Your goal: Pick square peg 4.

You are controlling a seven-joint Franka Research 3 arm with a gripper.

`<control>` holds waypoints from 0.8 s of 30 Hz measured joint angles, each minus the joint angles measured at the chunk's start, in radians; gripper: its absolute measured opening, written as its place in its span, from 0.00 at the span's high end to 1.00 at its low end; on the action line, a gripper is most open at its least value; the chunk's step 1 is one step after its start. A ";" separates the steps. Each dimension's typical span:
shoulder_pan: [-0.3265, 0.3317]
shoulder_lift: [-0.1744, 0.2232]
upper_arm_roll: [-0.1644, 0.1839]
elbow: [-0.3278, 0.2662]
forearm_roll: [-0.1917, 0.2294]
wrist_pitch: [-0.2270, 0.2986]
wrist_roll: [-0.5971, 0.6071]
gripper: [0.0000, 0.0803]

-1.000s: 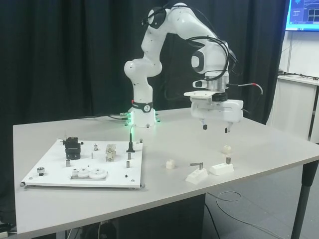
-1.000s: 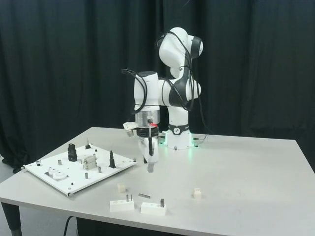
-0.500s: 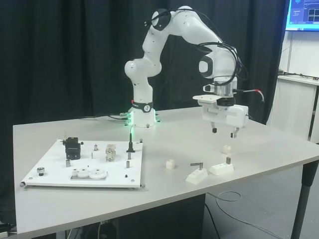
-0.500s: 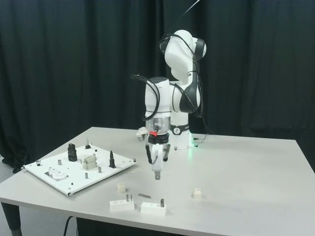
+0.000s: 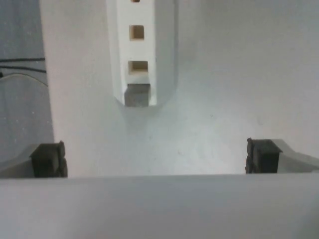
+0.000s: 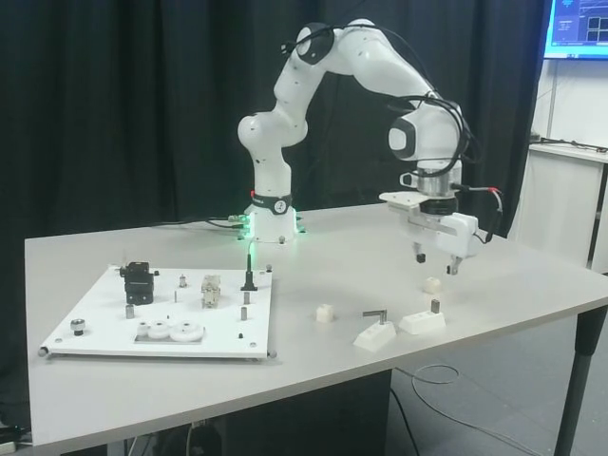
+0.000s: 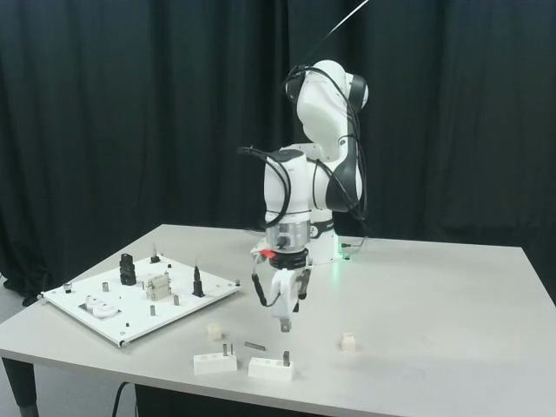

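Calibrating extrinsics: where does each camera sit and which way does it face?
Wrist view: on the wrist, looking down past both black fingertips at the white peg holder block.
First room view: before the grey table, whole white arm visible.
Second room view: other side, whole arm too.
Both room views share the white assembly board, holder and open gripper.

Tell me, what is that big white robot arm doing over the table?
The white robot arm is going after a small square peg that stands in a white holder block near the table's front edge. Its pincer hangs open in the air above that block and holds nothing yet. The wrist view looks straight down on the block, with the peg at its end and empty square holes beside it. A second holder block and a white board of parts sit further along the table.
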 joint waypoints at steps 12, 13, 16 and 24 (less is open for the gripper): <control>-0.001 0.098 -0.027 0.083 0.058 -0.007 0.008 0.00; -0.001 0.106 -0.028 0.091 0.060 -0.012 0.008 0.00; -0.001 0.129 -0.030 0.113 0.067 -0.028 0.008 0.00; 0.000 0.182 -0.030 0.168 0.071 -0.077 0.008 0.00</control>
